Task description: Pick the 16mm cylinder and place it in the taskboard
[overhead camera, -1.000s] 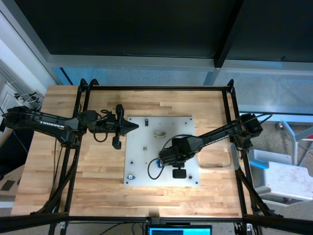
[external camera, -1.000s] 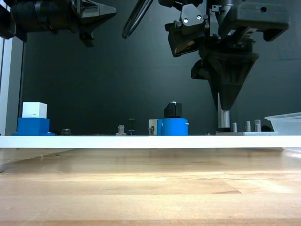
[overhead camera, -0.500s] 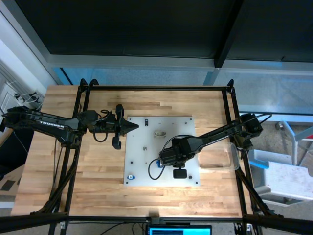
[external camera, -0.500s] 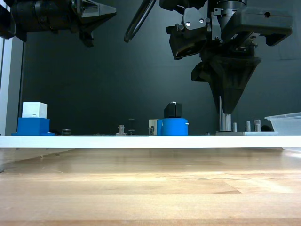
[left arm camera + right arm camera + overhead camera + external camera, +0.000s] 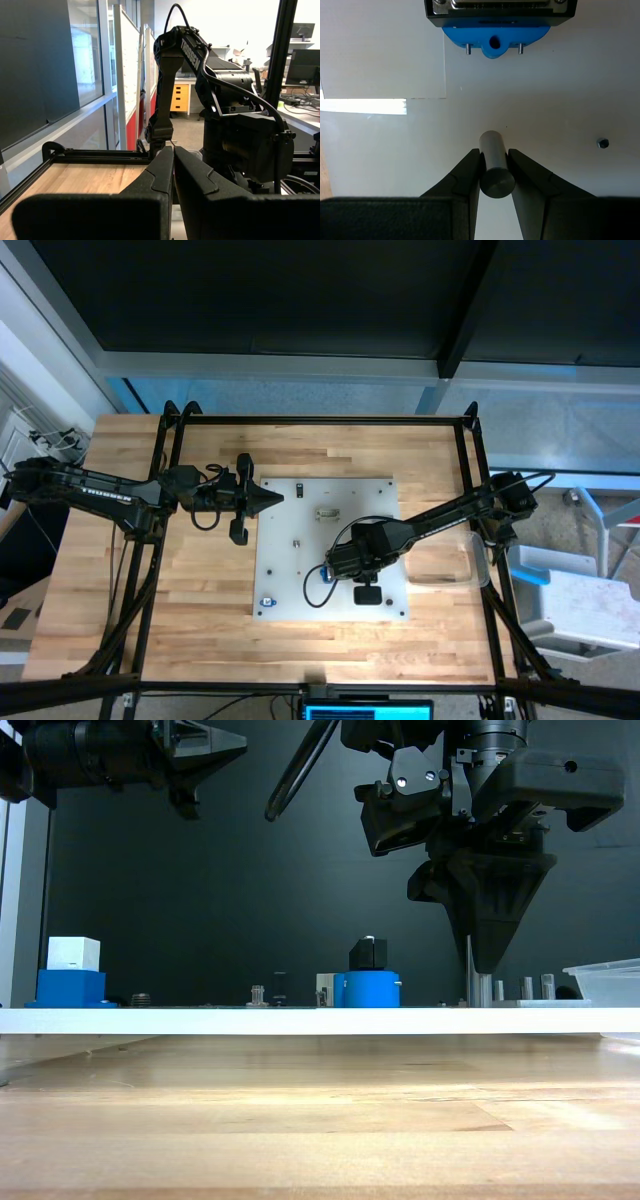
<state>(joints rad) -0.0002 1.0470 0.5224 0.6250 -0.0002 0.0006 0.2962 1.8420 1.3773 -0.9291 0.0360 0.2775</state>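
Note:
My right gripper (image 5: 493, 153) is shut on the 16mm cylinder (image 5: 495, 170), a short grey metal peg held upright between its fingers. Under it lies the white taskboard (image 5: 570, 100). In the low view the cylinder (image 5: 478, 988) hangs from the right gripper (image 5: 484, 965) with its lower end at the surface of the taskboard (image 5: 200, 1018). From above, the right gripper (image 5: 338, 566) is over the near right part of the taskboard (image 5: 290, 580). My left gripper (image 5: 272, 497) is shut and empty, held high at the board's left edge.
A blue fitting (image 5: 495, 37) with a black connector stands just beyond the cylinder. Small metal pegs (image 5: 527, 987) stand right of it. A clear plastic tray (image 5: 445, 560) lies right of the board. A blue block with a white cube (image 5: 72, 975) is at the board's left.
The right gripper has sunk lower with the cylinder and shifted slightly right. Less of the peg shows above the board. The left arm has not moved.

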